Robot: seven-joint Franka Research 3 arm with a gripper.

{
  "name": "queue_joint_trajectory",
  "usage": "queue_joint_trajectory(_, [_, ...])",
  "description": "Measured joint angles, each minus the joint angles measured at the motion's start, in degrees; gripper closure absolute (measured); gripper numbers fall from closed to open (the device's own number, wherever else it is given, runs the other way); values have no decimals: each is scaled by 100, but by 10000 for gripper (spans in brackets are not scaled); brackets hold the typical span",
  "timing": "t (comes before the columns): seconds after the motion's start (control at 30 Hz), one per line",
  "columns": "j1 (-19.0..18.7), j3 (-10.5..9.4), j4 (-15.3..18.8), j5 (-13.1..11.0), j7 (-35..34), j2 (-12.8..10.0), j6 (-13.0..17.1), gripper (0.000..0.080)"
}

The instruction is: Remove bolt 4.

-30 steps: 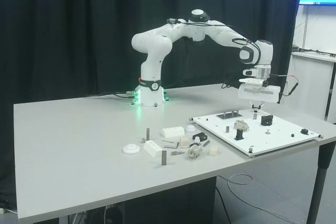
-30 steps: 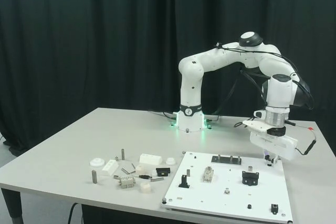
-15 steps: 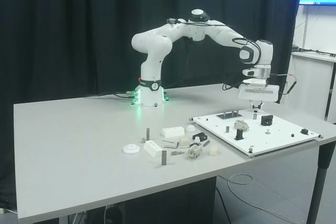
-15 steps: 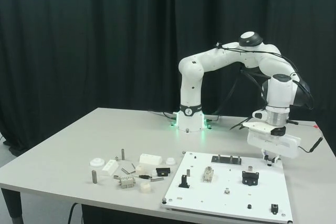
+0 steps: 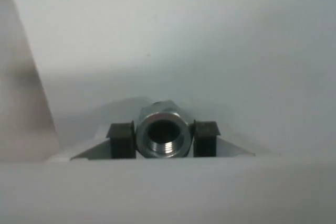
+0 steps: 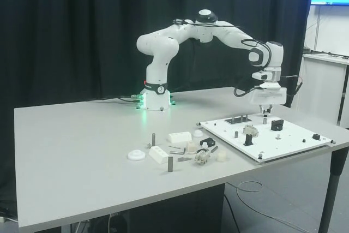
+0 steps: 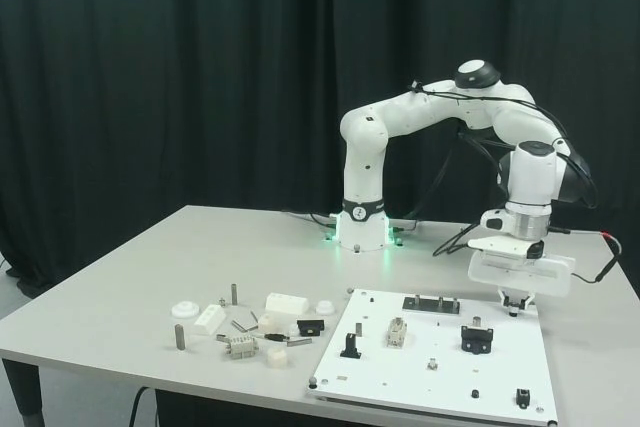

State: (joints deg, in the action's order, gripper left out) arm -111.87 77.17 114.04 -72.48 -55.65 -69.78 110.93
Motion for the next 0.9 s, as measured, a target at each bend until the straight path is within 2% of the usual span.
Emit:
queue_joint_trajectory(0.17, [11, 0, 52, -81, 823, 37, 0, 565])
queue_joint_trajectory(0.4, [28, 6, 153, -326, 1862, 82, -2, 565])
queue_joint_trajectory(0.67, [55, 9, 282, -596, 2627, 169, -9, 565])
queue_joint_trajectory(0.9, [66, 8, 307, -637, 2795, 201, -10, 565])
